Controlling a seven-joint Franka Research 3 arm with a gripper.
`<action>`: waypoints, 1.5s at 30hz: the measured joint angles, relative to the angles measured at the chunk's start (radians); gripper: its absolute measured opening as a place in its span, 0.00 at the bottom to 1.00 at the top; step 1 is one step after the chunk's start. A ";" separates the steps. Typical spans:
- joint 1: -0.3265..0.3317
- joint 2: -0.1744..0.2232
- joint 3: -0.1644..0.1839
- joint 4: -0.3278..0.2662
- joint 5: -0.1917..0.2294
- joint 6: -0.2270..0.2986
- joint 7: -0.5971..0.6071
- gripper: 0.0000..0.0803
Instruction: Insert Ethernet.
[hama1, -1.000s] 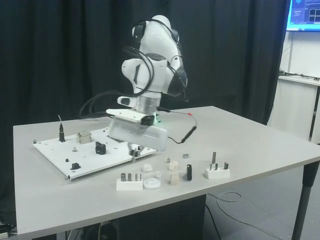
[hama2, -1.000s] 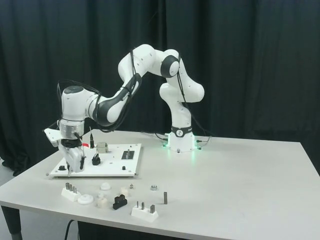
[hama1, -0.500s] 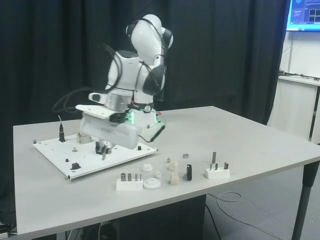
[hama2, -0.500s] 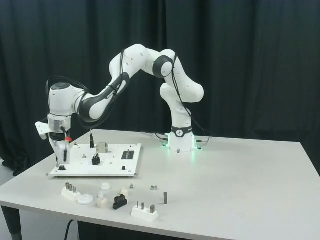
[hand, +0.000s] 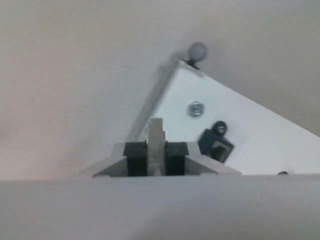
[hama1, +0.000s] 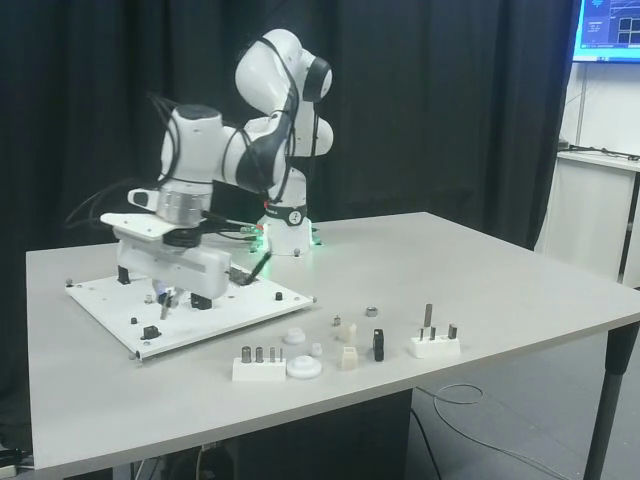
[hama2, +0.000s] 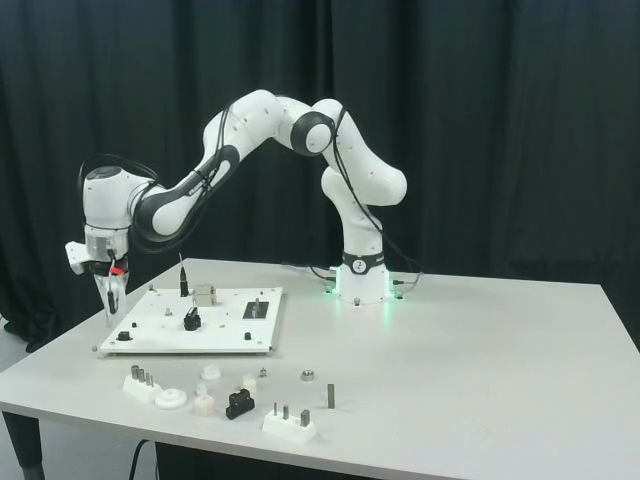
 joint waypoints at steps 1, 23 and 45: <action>-0.005 0.000 -0.001 -0.002 0.005 0.000 -0.001 0.09; -0.037 0.005 -0.082 -0.049 0.206 0.003 0.043 0.09; -0.050 0.005 -0.100 -0.058 0.323 -0.069 0.023 0.09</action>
